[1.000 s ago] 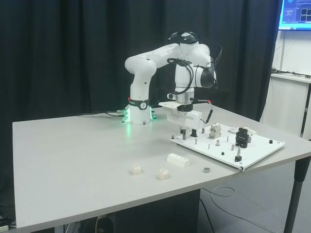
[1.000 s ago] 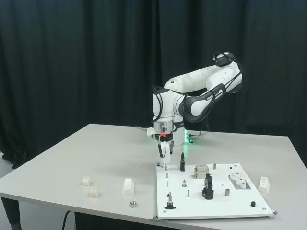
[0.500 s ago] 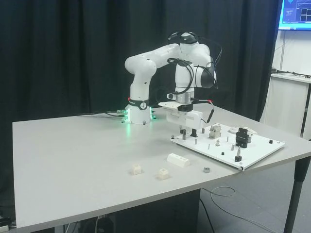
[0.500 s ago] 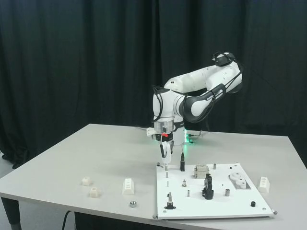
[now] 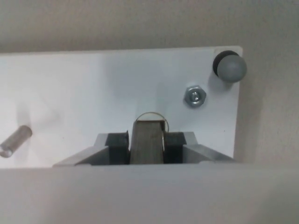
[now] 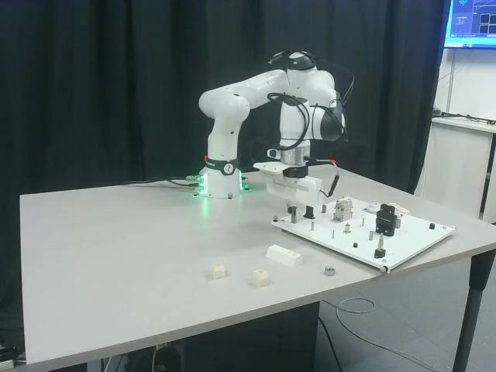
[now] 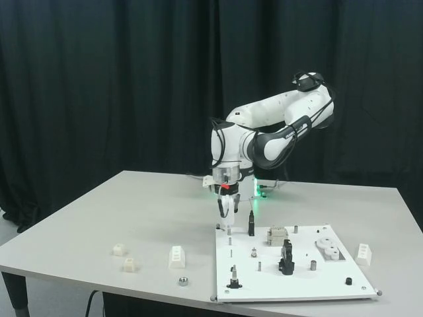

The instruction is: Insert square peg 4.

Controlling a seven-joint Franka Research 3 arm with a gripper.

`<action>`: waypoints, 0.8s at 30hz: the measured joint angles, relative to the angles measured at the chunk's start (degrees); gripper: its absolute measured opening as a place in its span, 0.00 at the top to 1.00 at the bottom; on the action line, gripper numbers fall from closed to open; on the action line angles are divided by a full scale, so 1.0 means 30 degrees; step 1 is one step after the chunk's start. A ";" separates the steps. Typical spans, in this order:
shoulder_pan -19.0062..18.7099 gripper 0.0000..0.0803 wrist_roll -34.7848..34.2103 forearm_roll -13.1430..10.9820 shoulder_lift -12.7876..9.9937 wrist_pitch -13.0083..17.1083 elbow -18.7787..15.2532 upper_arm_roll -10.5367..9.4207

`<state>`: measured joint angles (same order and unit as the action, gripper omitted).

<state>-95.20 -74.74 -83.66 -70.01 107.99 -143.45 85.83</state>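
Note:
My gripper [image 5: 148,148] is shut on a grey square peg [image 5: 148,137] that stands upright between its two fingers. In the wrist view the peg's tip hangs over the white board [image 5: 70,93] near one corner, with a round rim showing just past the tip. In the first room view the gripper [image 6: 291,208] hovers low over the board's [image 6: 411,242] corner nearest the arm's base. The second room view shows the gripper [image 7: 227,226] at the board's [image 7: 297,285] far left corner. Whether the peg touches the board is hidden.
A hex nut [image 5: 195,96], a grey round foot [image 5: 230,66] and a small pin [image 5: 16,140] lie close to the peg. Black fixtures [image 6: 386,221] and pins stand on the board. Three white blocks [image 6: 284,255] [image 6: 218,270] [image 6: 260,277] and a ring [image 6: 330,270] lie on the table.

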 joint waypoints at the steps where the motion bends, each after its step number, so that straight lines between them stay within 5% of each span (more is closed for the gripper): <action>1: -0.0024 0.81 -0.0133 0.0004 -0.0004 0.0035 -0.0006 -0.0006; 24: -0.0706 0.81 -0.1806 0.0342 -0.0006 0.0677 -0.0157 -0.0113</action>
<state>-97.31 -80.16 -82.64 -70.03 110.02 -143.93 85.49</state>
